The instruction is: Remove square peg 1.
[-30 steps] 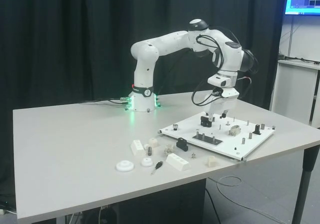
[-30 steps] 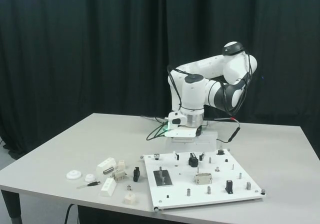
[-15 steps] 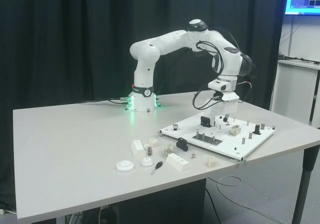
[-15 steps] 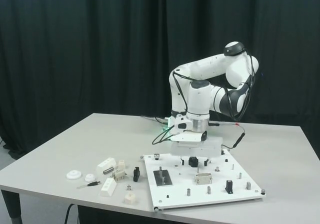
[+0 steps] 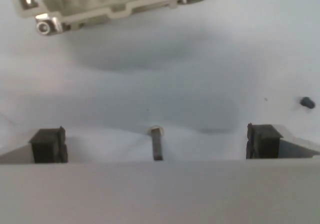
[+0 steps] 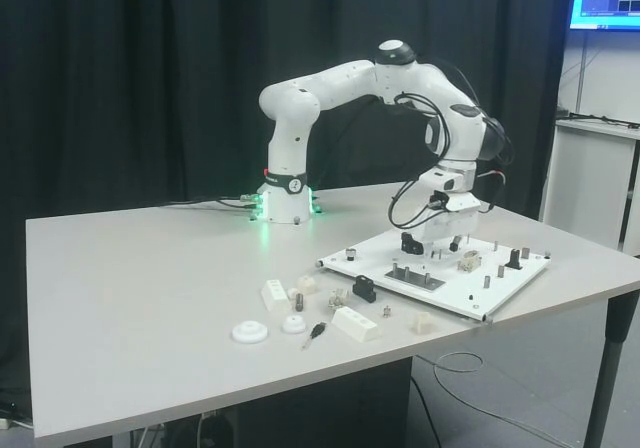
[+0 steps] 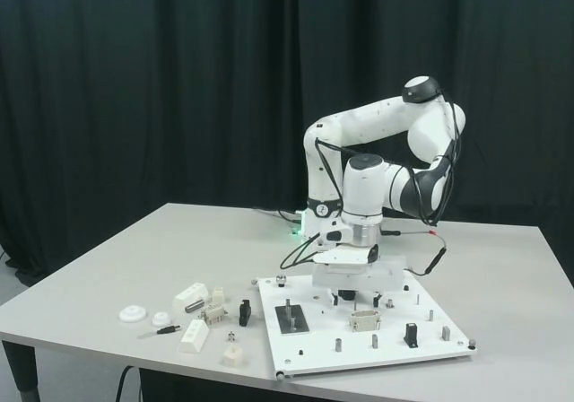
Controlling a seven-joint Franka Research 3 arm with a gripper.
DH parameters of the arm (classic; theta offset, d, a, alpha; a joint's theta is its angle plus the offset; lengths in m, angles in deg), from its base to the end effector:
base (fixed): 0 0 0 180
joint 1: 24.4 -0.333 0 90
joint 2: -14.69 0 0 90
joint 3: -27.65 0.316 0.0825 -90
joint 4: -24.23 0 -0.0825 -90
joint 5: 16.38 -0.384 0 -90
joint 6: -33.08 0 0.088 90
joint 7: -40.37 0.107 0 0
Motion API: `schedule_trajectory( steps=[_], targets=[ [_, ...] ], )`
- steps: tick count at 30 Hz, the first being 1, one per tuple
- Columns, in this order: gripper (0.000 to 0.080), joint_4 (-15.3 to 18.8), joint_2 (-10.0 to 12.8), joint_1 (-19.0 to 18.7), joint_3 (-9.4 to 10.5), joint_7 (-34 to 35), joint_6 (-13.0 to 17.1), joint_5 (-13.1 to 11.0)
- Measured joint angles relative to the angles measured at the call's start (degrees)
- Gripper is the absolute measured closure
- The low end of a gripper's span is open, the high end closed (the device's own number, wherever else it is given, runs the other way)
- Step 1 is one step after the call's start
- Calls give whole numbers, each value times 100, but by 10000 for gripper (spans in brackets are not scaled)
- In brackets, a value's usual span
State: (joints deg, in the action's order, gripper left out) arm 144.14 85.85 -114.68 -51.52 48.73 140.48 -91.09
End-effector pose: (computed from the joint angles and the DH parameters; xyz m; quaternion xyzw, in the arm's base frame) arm 0.5227 0.1733 0.2068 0.9579 -0.2853 -0.0130 0.0288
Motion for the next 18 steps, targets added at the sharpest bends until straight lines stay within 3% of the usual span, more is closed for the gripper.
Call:
schedule_trajectory(
  steps=[15,16,18],
  targets=[
    [3,0,0,-55,43,142,47,-2],
    [98,1,0,-55,43,146,50,-2],
    [98,4,0,-55,43,148,58,-2]
  ],
)
